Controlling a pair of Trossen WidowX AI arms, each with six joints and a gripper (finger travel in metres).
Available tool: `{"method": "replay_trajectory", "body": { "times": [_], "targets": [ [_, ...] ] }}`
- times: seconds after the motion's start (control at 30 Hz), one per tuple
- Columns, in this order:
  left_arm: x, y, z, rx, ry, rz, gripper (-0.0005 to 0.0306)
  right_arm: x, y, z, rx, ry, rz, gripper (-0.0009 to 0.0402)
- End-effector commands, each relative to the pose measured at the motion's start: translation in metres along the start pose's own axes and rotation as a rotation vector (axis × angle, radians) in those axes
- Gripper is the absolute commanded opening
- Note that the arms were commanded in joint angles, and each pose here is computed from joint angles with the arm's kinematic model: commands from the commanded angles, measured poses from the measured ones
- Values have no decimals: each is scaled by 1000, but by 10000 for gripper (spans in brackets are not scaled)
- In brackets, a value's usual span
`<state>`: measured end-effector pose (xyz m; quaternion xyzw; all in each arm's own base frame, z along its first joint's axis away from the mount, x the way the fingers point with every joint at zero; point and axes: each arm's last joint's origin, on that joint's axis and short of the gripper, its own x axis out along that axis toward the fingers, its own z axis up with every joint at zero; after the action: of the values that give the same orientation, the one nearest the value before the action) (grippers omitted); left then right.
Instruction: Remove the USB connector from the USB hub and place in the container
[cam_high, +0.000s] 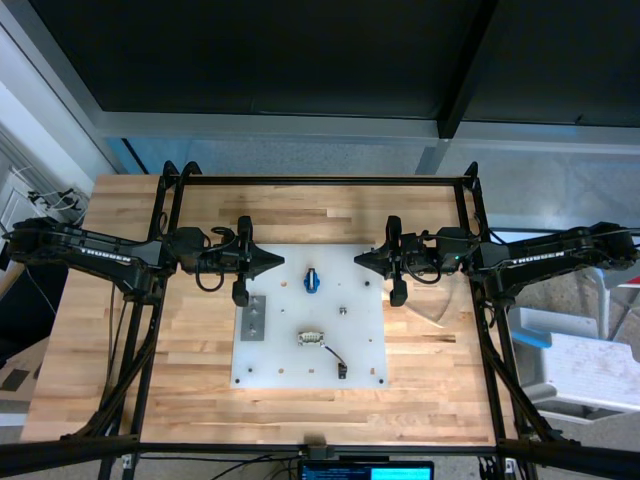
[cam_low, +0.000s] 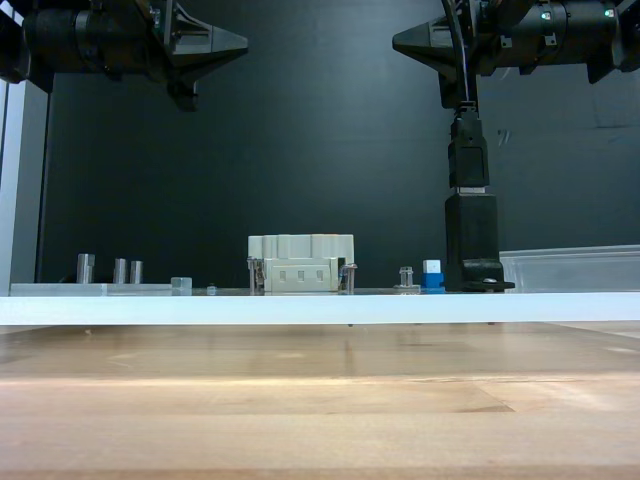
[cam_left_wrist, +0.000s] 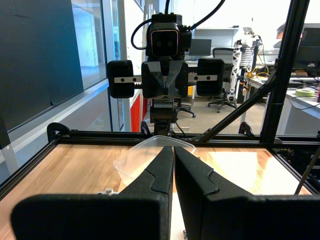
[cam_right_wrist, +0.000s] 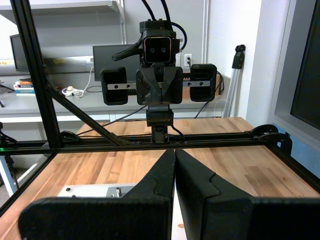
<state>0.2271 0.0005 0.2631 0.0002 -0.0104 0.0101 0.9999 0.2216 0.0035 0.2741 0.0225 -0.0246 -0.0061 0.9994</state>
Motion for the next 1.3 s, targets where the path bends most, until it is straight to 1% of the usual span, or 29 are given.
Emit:
{"method": "replay_trajectory", "body": {
  "times": [0.03, 0.47, 0.53, 0.6, 0.83, 1.0, 1.1, 1.2, 1.3],
  "targets": [
    [0, 0, 0, 0, 0, 0, 1, 0, 0, 0, 0, 0, 0, 0],
    [0, 0, 0, 0, 0, 0, 1, 0, 0, 1, 6, -1, 0, 0],
    [0, 0, 0, 0, -1, 0, 1, 1, 0, 2, 35, 11, 0, 0],
    [0, 0, 0, 0, 0, 0, 1, 3, 0, 5, 51, 50, -3, 0],
    [0, 0, 0, 0, 0, 0, 1, 6, 2, 19, 48, 224, -10, 0],
    [0, 0, 0, 0, 0, 0, 1, 3, 6, 33, 42, 366, -6, 0],
    [0, 0, 0, 0, -1, 0, 1, 0, 11, 42, 59, 429, 4, 0],
    [0, 0, 0, 0, -1, 0, 1, -1, 17, 50, 50, 493, 24, 0],
    [0, 0, 0, 0, 0, 0, 1, -1, 21, 57, 43, 558, 36, 0]
  ]
}}
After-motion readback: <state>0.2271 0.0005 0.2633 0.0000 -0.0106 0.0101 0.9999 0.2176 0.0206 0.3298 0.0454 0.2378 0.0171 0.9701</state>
